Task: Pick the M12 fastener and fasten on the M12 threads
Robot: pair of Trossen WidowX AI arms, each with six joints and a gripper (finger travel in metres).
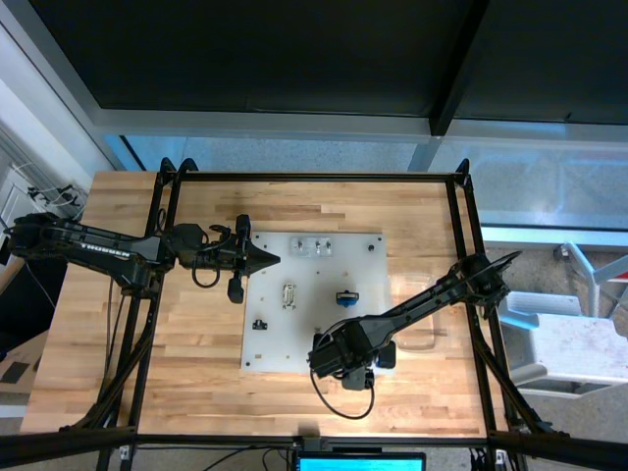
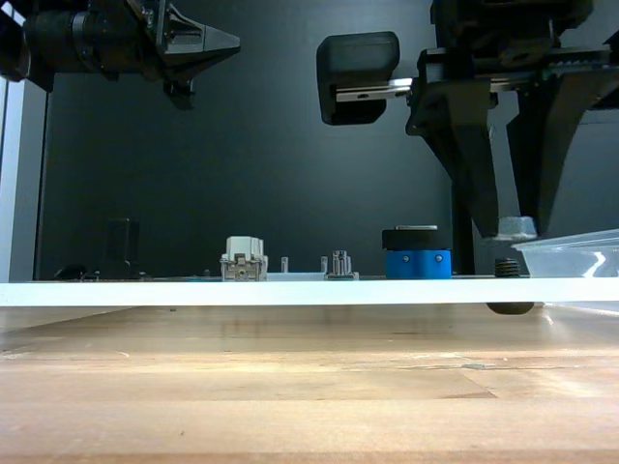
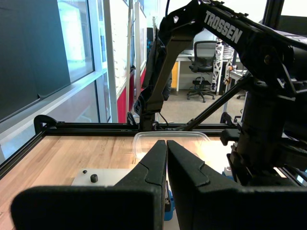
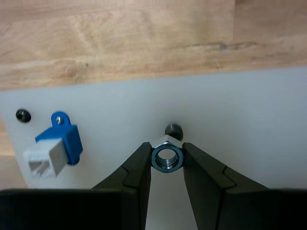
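In the right wrist view the silver M12 nut (image 4: 167,159) is pinched between the two fingertips of my right gripper (image 4: 167,152), which is shut on it. The dark M12 stud (image 4: 173,130) stands on the white board (image 4: 249,110) just beyond the nut. The low view shows the nut (image 2: 515,229) hanging a little above the ribbed stud (image 2: 507,268), apart from it. From above, the right gripper (image 1: 370,368) covers the board's near right edge and hides both. My left gripper (image 1: 265,260) hovers shut at the board's far left, high in the low view (image 2: 230,42).
A clear tray (image 2: 580,256) sits just right of the stud, off the board's right edge (image 1: 424,339). A blue-and-silver fitting (image 2: 418,261) and a grey connector (image 2: 244,263) stand mid-board. A blue clip (image 4: 57,146) lies on the board left of the nut.
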